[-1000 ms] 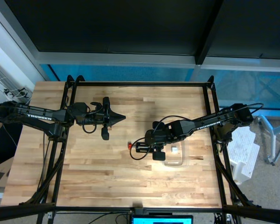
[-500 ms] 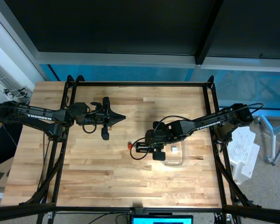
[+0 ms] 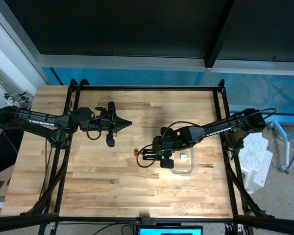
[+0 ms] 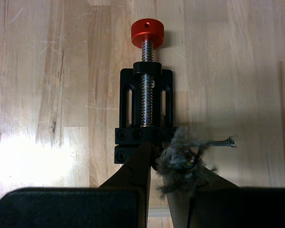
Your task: Pick the usb-c connector and install on the hub
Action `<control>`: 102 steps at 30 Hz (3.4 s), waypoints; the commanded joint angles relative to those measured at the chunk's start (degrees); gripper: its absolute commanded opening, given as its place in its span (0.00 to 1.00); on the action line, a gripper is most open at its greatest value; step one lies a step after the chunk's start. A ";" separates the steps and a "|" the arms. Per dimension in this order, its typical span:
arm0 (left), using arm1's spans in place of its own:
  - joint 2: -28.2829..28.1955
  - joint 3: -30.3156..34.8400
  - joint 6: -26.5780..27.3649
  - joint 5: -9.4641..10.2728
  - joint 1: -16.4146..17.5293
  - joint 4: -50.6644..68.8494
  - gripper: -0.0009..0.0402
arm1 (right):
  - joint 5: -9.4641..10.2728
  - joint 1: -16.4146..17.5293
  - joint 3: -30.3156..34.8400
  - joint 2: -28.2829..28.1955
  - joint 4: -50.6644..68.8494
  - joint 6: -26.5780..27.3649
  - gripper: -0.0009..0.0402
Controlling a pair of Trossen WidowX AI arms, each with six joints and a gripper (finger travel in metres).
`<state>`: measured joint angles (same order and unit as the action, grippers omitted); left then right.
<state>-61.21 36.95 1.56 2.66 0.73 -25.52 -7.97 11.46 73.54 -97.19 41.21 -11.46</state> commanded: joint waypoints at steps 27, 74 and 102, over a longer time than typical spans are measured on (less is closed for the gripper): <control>0.00 0.02 -0.02 -0.02 0.02 -0.02 0.02 | 0.02 0.02 -3.72 0.00 -4.31 -0.02 0.02; 0.00 0.02 -0.02 0.00 0.00 -0.02 0.02 | 0.04 0.02 -0.63 4.28 3.19 -1.20 0.47; 0.00 0.02 -0.02 0.00 0.02 -0.04 0.02 | -1.05 -4.46 -4.50 20.68 -3.48 3.85 0.23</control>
<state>-61.21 36.95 1.56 2.66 0.73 -25.52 -9.02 7.44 70.00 -78.02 39.05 -8.03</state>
